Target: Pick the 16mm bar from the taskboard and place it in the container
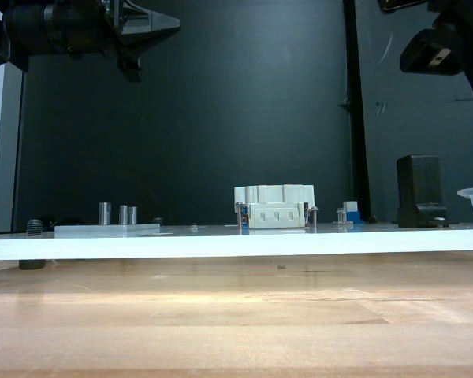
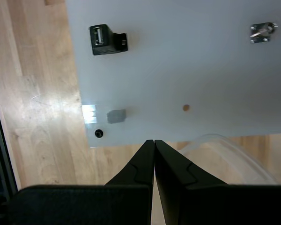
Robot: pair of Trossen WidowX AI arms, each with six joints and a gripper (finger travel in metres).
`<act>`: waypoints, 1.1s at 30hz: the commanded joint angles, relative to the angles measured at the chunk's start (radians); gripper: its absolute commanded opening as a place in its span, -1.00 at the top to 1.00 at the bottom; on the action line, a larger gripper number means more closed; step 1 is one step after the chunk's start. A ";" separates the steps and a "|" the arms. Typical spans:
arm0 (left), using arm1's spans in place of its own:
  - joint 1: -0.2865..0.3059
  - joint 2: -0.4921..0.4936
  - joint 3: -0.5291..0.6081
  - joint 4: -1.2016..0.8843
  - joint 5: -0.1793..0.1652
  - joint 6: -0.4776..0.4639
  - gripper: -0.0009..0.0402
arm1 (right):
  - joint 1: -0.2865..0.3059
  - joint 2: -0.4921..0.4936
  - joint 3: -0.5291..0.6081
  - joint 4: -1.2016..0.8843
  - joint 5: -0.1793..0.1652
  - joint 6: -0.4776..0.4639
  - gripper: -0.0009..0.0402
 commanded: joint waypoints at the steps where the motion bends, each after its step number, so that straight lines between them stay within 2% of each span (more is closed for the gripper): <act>1: 0.000 0.000 0.000 0.000 0.000 0.000 0.96 | 0.010 0.018 0.011 0.005 -0.001 0.002 0.96; 7: 0.000 0.000 0.000 0.000 0.000 0.000 0.96 | 0.020 0.056 0.046 0.005 0.003 0.010 0.95; 10: 0.000 0.000 0.000 0.000 0.000 0.000 0.96 | 0.027 0.081 0.066 0.005 0.002 0.009 0.89; 25: 0.000 0.000 0.000 0.000 0.000 0.000 0.96 | 0.059 0.138 0.073 0.006 0.011 0.024 0.11; 30: 0.000 0.000 0.000 0.000 0.000 0.000 0.96 | 0.065 0.152 0.073 0.008 0.014 0.023 -0.08; 33: 0.000 0.000 0.000 0.000 0.000 0.000 0.96 | 0.068 0.153 0.072 0.010 0.048 0.022 -0.15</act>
